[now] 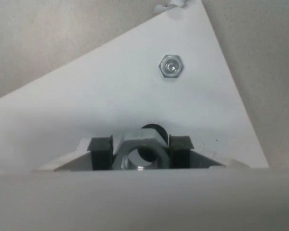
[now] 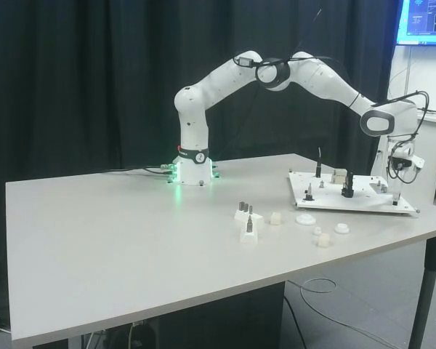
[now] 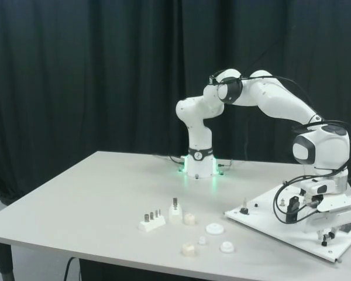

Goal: Insert bolt 4.

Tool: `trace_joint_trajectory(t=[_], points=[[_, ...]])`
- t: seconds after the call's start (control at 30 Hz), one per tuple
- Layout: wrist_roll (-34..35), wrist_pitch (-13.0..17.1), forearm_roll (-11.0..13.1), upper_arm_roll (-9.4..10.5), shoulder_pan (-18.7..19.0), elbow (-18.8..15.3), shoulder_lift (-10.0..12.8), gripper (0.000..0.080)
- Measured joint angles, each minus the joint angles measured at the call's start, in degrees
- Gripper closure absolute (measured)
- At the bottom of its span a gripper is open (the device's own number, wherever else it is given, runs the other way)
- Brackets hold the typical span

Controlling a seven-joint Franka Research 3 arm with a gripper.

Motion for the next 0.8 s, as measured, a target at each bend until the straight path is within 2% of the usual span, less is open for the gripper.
trace_joint_trajectory(t=[0.8], points=[[0.33, -0.16, 0.00, -0.40, -0.06, 0.49, 0.54, 0.0557]])
